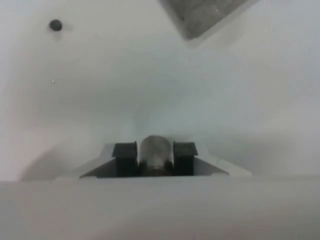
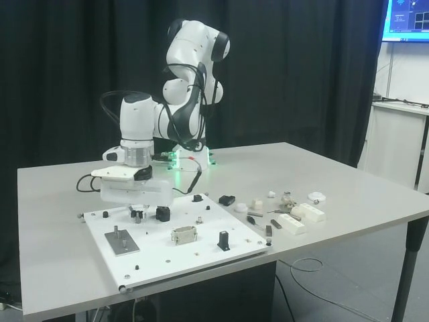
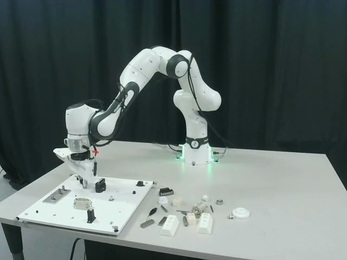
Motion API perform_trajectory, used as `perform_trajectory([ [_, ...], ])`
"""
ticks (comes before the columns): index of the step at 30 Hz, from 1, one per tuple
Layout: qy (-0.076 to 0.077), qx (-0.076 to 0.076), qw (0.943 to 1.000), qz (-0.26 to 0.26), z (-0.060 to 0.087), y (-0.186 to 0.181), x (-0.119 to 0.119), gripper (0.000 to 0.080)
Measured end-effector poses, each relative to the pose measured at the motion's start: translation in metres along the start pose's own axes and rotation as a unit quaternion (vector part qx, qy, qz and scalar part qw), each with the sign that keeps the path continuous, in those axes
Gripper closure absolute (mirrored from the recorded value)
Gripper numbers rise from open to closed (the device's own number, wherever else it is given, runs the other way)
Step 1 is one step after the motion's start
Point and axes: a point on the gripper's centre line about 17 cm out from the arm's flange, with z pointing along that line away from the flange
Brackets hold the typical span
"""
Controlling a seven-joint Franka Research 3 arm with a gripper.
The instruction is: Remove round peg 4.
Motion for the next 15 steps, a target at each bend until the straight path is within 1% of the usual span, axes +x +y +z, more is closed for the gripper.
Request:
perform_trajectory([
  [7,-0.001,0.008,1.0000,0.005,-0.022,0.002,-0.001,0.0654],
  [10,-0.004,0.012,0.9999,0.007,-0.031,0.003,-0.003,0.0654],
  [15,-0.006,0.019,0.9998,0.009,-0.044,0.002,-0.005,0.0654],
])
